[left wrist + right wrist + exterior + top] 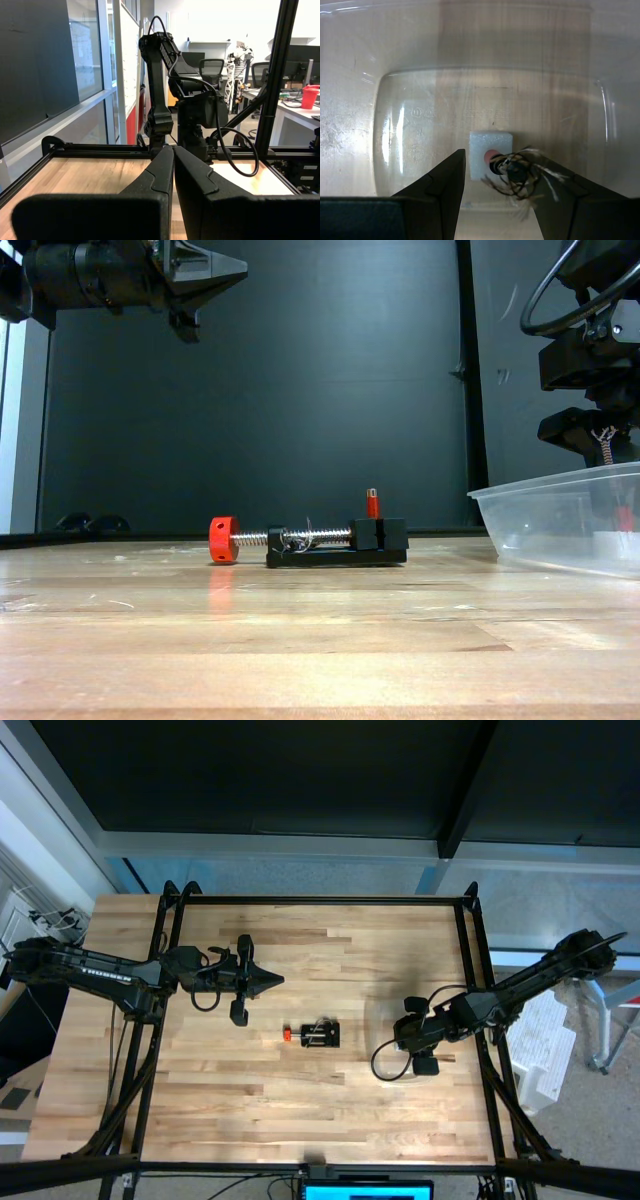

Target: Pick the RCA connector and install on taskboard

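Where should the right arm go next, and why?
Probably straight down: the open right gripper hovers above the clear tray, jaws either side of the RCA connector seated in a white block. The left gripper is shut, parked high at the left.

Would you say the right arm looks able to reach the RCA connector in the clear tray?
Probably yes: the right gripper hangs open directly above the RCA connector in the uncovered clear tray. The left gripper, shut, is raised far to the left.

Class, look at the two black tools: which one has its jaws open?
The right arm's black tool, poised above the clear plastic tray, jaws spread. The left arm's black tool, high over the wooden table, has jaws pressed together.
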`<state>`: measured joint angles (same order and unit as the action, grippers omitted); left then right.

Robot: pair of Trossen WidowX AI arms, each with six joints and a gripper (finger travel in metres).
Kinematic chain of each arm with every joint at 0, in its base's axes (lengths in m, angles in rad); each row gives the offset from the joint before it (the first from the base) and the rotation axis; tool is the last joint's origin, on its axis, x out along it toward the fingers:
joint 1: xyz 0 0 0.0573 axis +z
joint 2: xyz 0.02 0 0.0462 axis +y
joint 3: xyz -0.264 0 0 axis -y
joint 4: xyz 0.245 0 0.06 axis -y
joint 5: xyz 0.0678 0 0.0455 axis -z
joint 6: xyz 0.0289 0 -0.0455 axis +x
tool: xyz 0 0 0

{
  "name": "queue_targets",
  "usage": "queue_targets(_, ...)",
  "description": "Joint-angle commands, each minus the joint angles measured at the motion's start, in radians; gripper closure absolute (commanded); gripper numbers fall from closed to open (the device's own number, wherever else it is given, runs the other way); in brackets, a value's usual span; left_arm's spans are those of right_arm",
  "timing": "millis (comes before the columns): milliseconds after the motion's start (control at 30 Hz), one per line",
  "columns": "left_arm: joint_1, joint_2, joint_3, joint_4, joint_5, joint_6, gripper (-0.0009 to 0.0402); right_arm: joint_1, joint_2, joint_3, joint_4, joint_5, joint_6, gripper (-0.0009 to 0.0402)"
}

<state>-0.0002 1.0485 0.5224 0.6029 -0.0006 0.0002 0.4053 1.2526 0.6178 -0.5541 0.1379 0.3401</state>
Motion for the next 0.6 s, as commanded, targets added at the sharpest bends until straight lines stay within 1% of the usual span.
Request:
queue_targets(33, 0.0, 0.0, 0.0, 0.0, 0.0, 0.0, 0.0393, 0.001, -0.001, -0.001, -0.002, 0.0, 0.002, 0.0251)
queue_targets(600, 0.0, 0.0, 0.0, 0.0, 0.0, 0.0, 0.0393, 0.007, -0.002, 0.0, 0.004, 0.0, 0.016, 0.0328)
